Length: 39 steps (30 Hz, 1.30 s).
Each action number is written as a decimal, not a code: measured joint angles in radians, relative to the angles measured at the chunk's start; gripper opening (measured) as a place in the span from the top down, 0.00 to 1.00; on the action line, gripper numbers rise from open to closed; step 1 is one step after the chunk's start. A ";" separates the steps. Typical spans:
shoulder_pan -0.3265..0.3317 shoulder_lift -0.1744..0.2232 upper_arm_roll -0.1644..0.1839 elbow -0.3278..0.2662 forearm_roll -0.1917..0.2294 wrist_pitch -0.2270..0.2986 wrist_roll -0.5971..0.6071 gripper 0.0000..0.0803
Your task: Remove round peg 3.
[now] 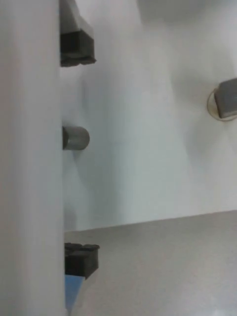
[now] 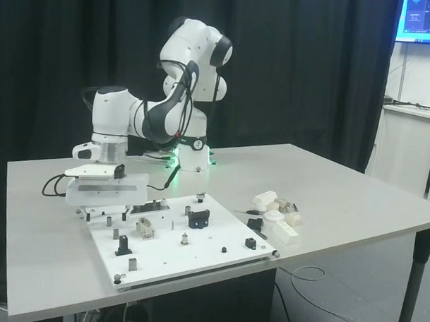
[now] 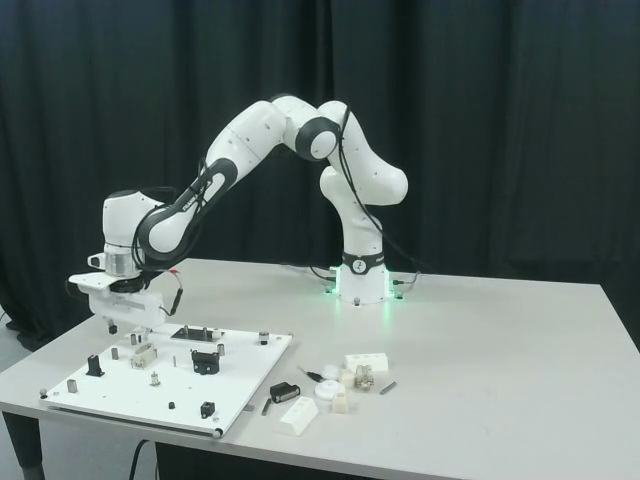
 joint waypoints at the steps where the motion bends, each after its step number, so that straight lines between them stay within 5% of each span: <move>1: 0.000 0.001 0.000 0.001 0.000 -0.002 0.000 0.00; 26: -0.008 0.011 0.001 0.001 0.009 -0.019 -0.023 0.00; 27: -0.008 0.012 0.001 0.001 0.010 -0.019 -0.023 0.15; 32: -0.009 0.016 0.001 0.001 0.010 -0.019 -0.023 0.15; 33: -0.009 0.017 0.001 0.001 0.010 -0.019 -0.023 0.35; 39: -0.010 0.020 0.001 0.001 0.010 -0.019 -0.024 0.35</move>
